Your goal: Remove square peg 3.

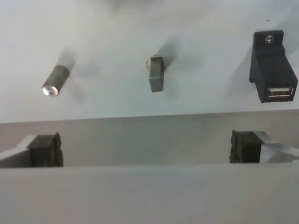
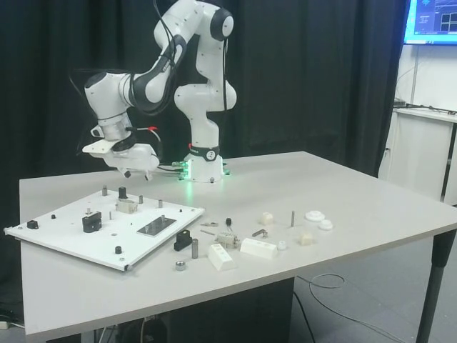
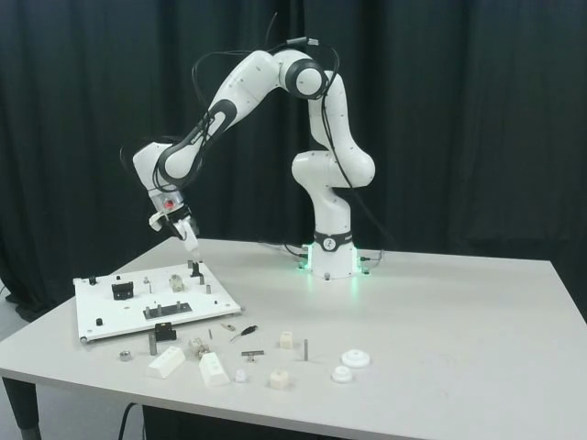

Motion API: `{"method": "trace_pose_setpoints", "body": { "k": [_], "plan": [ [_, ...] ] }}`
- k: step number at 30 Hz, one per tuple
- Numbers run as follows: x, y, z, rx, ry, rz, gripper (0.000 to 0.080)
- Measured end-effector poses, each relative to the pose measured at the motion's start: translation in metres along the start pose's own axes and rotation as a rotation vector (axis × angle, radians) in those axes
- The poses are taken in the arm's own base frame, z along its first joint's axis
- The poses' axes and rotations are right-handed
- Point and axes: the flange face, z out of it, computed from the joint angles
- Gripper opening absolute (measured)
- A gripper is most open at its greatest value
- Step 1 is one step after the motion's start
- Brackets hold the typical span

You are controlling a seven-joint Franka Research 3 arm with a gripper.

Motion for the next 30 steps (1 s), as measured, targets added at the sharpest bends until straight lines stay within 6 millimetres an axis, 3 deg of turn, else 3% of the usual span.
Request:
{"method": "trace_pose_setpoints", "body": {
  "k": [30],
  "plan": [
    [0.003,-0.015,0.019,-0.101,0.001,-0.076,0.0800]
  ]
}}
